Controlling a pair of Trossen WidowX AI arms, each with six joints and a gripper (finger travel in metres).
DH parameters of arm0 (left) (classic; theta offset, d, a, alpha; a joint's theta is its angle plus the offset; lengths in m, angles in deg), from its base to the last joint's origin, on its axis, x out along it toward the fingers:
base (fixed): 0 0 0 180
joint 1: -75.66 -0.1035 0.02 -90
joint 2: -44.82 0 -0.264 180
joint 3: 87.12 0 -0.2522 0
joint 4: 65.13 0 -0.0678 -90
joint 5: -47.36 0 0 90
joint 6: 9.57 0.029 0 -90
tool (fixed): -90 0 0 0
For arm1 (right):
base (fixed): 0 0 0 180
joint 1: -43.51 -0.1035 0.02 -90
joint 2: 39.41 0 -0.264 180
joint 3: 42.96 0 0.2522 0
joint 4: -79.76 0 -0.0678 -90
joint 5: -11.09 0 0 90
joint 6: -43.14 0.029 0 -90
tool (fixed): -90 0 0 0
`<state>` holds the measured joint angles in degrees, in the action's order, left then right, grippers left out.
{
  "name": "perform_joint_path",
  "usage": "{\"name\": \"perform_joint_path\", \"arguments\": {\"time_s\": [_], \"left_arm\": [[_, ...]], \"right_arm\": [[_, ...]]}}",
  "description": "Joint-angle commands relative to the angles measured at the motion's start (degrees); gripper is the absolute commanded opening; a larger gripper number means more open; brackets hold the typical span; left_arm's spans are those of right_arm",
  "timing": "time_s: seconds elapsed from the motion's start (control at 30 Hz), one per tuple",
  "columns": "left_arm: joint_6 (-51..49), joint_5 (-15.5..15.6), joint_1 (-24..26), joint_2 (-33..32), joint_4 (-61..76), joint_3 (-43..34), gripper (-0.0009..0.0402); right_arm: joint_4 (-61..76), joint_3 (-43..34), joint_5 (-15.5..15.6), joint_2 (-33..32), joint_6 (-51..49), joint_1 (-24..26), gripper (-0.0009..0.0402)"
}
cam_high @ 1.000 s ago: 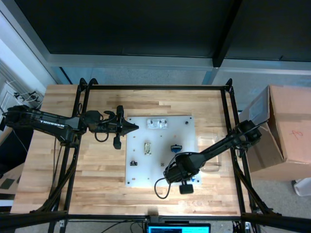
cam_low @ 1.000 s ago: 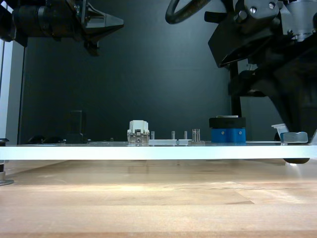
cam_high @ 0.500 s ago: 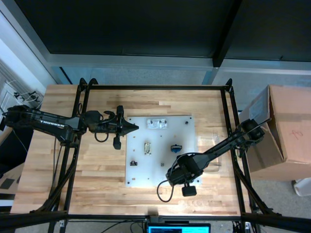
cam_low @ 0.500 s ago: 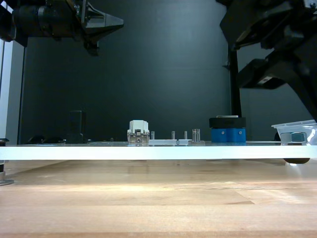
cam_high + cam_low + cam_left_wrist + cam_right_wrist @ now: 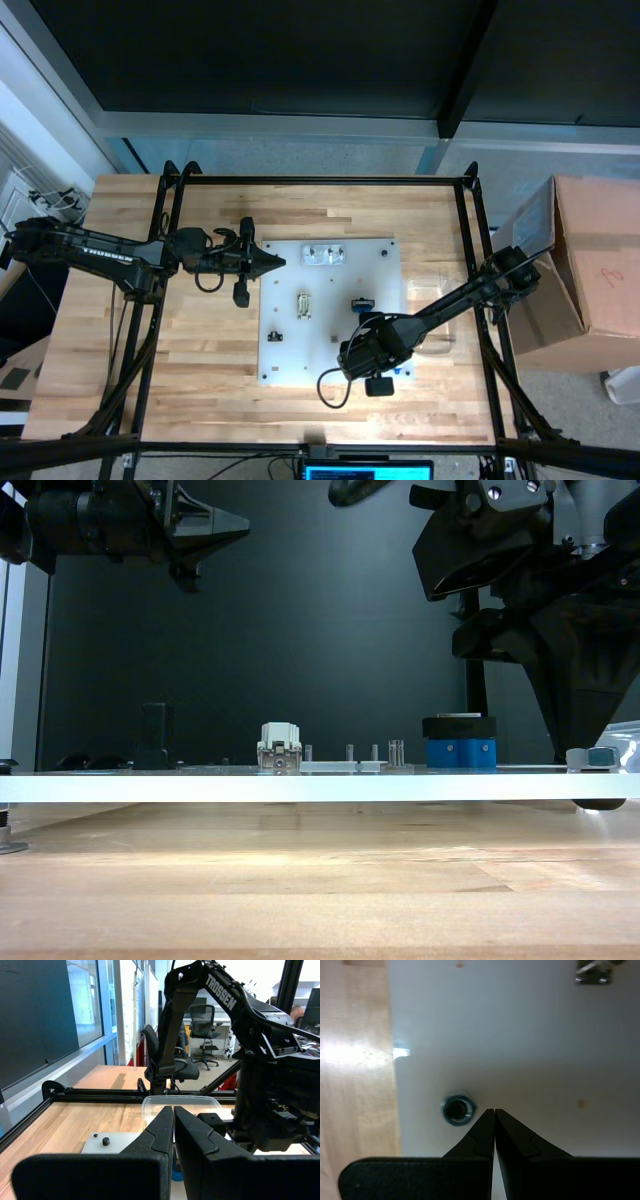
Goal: Pick the M12 nut and place it on its threads and fasten
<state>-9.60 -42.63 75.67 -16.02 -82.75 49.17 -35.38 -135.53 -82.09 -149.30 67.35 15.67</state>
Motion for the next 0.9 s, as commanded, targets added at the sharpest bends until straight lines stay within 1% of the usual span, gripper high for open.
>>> {"name": "perform_joint_path", "arguments": {"time_s": [0.03,0.07,0.1,0.13,0.23,0.27,0.3,0.43,0.63,0.77,0.9], "left_arm": [[0.0,0.0,0.0,0.0,0.0,0.0,0.0000],[0.0,0.0,0.0,0.0,0.0,0.0,0.0000],[0.0,0.0,0.0,0.0,0.0,0.0,0.0000],[0.0,0.0,0.0,0.0,0.0,0.0,0.0000],[0.0,0.0,0.0,0.0,0.0,0.0,0.0000],[0.0,0.0,0.0,0.0,0.0,0.0,0.0000],[0.0,0.0,0.0,0.0,0.0,0.0,0.0000],[0.0,0.0,0.0,0.0,0.0,0.0,0.0000],[0.0,0.0,0.0,0.0,0.0,0.0,0.0000],[0.0,0.0,0.0,0.0,0.0,0.0,0.0000],[0.0,0.0,0.0,0.0,0.0,0.0,0.0000]], "right_arm": [[-0.7,0.1,0.2,-0.3,0.3,-0.1,0.0000],[-0.6,0.1,0.5,-0.3,0.3,-0.1,0.0000],[-0.6,0.1,1.7,-0.3,0.2,-0.1,0.0000],[-0.6,0.1,3.6,-0.3,-0.1,-0.1,0.0000],[-0.4,0.0,11.3,-0.2,-1.2,-0.1,0.0000],[-0.4,0.0,12.9,-0.2,-1.2,-0.1,0.0000],[-0.3,0.0,13.6,-0.2,-1.1,-0.1,0.0000],[0.8,0.0,13.7,0.0,-0.9,-0.1,0.0000],[0.9,0.0,12.9,0.3,-1.0,0.0,0.0000],[1.1,0.0,8.7,1.2,-0.9,0.1,0.0000],[1.3,0.0,6.9,2.4,-0.7,0.3,0.0000]]}}
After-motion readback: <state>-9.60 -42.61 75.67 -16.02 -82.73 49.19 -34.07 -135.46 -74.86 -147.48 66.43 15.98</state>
